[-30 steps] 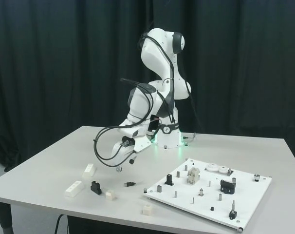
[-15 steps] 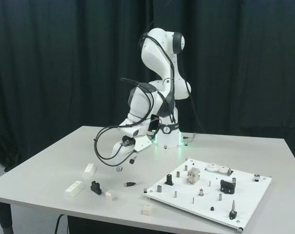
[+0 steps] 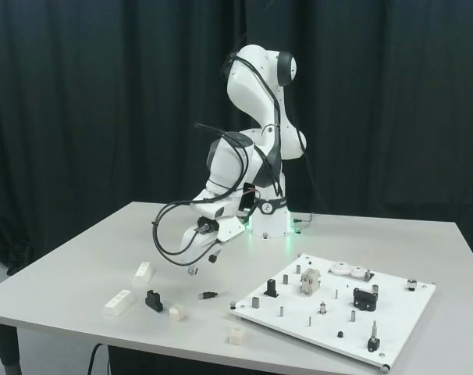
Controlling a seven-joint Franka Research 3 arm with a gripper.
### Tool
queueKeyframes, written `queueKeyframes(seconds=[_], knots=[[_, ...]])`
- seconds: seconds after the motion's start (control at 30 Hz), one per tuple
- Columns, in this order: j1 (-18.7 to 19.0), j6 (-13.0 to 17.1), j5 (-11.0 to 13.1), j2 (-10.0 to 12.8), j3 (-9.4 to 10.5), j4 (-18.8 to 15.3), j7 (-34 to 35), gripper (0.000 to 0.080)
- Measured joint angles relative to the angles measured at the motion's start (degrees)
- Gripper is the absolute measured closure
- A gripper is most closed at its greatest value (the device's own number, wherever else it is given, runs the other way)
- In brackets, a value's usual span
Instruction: Remove waterproof.
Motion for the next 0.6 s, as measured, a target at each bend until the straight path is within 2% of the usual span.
queueKeyframes(seconds=[0.27, 0.6], knots=[[0.0, -0.7, 0.4, -0.1, 1.05, 0.0, 0.4, 0.0003], [0.0, -5.3, 4.4, -1.3, 4.71, -0.1, 5.2, 0.0003]])
